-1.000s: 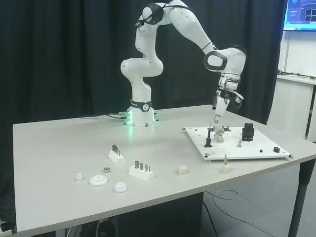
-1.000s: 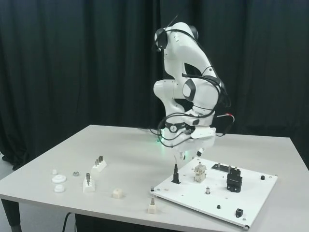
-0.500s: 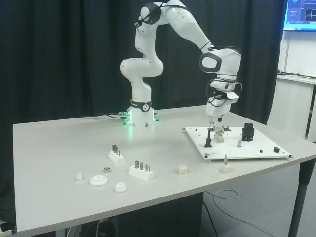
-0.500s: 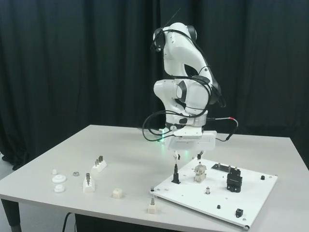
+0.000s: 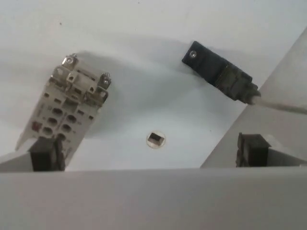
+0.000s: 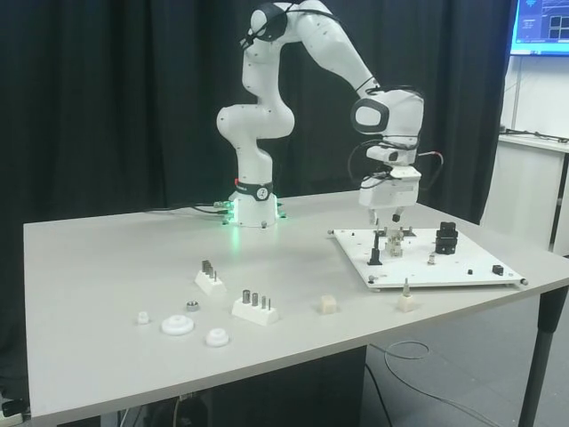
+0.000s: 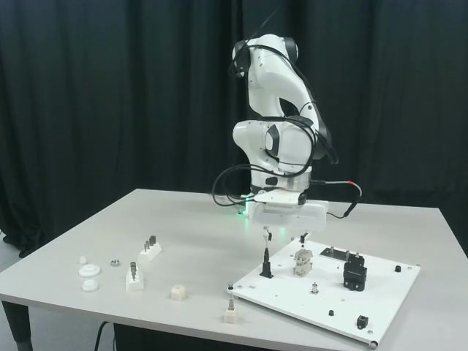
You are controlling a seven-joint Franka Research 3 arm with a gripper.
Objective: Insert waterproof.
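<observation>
Only the wrist view shows the parted, empty jaws straddling a recessed slot (image 5: 155,139).

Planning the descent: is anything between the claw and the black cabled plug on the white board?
Nothing visible: the open claw hangs above the white board, with the black cabled plug apart from the white terminal block.
</observation>
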